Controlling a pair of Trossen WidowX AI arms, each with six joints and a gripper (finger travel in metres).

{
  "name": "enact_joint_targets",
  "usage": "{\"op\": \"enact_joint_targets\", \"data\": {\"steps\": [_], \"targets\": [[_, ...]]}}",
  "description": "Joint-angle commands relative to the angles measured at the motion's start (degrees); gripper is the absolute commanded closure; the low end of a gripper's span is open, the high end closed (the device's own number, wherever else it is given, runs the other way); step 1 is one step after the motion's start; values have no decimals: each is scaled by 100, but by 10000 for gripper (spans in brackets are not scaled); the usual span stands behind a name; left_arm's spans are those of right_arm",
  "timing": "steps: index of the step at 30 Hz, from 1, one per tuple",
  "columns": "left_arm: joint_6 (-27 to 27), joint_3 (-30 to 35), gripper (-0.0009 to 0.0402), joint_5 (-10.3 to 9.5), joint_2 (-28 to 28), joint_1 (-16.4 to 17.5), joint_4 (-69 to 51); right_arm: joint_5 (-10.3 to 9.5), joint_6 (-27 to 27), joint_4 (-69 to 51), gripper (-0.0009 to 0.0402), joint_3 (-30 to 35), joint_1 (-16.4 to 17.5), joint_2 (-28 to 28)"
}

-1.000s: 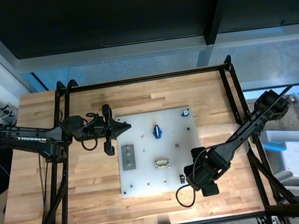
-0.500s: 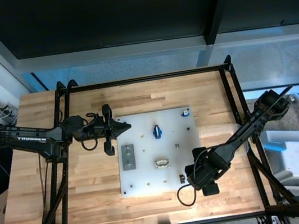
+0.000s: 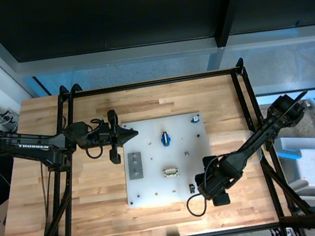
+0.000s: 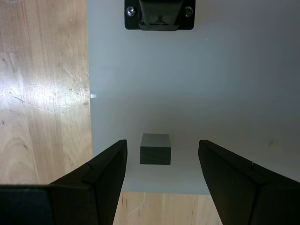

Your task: Pick the 16mm bar from the taskboard and place it in the container

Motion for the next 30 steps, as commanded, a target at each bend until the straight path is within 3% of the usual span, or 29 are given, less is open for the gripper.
{"op": "enact_joint_targets", "data": {"steps": [1,30], "targets": [[0,2,393,2,0,2,0,4,-2,4,189,-2,0,0],[0,2,393,2,0,0,2,0,-9,44,349,-2,0,2]]}}
